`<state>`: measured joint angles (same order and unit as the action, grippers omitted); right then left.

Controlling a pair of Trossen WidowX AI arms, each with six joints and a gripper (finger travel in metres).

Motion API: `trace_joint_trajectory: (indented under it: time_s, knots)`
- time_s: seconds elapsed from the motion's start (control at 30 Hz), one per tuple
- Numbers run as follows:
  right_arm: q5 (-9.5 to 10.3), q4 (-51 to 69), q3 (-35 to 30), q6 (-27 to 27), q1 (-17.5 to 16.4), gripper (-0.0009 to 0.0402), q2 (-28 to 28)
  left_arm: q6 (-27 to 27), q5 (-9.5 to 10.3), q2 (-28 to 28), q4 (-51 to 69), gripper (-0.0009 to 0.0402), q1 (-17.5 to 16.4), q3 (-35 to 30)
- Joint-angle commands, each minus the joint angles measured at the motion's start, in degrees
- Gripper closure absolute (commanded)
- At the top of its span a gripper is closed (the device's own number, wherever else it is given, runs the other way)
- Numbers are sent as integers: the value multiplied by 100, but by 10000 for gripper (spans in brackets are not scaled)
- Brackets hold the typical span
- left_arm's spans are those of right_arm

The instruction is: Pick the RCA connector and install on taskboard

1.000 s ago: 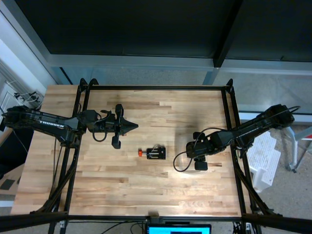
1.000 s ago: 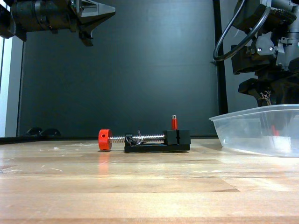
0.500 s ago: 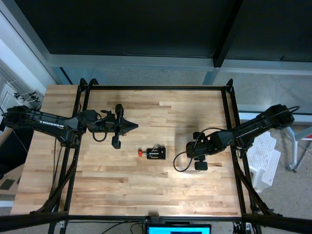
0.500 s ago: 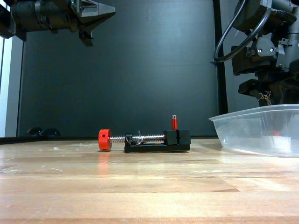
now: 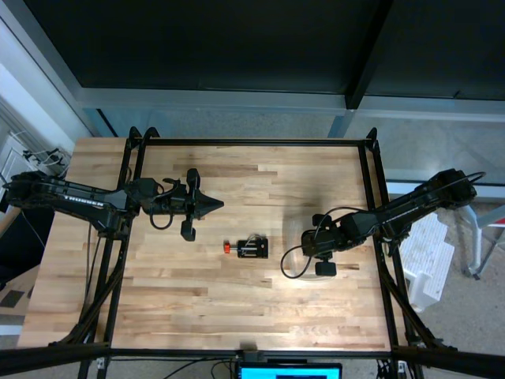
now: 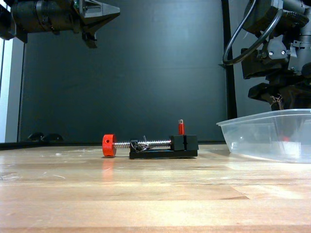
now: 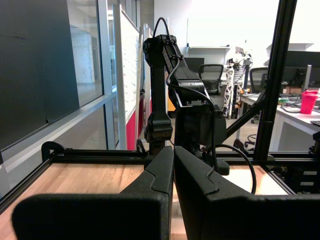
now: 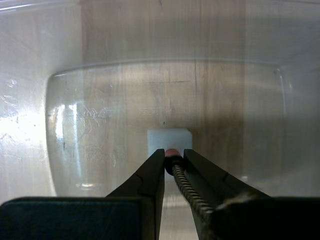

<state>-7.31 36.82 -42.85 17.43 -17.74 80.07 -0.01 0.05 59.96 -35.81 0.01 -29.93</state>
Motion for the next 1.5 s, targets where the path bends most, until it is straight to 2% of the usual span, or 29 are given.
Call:
trace_joint_trajectory:
  time_s: [0.03, 0.43, 0.83, 1.2, 1.5]
  knots:
    - [-4, 0, -2, 4, -2, 358, -2, 0, -2, 2, -2, 393, 0, -2]
    - [-11, 0, -2, 4, -2, 392, -22, 2, -2, 2, -2, 393, 0, -2]
    - [-22, 350, -179, -22, 7, 393, -323, 0, -2, 2, -2, 393, -2, -2]
    - [-20, 1226, -922, -39, 13, 393, -817, 2, -2, 2, -2, 393, 0, -2]
    - [-20, 1784, -1412, -42, 13, 393, -841, 0, -2, 2, -2, 393, 0, -2]
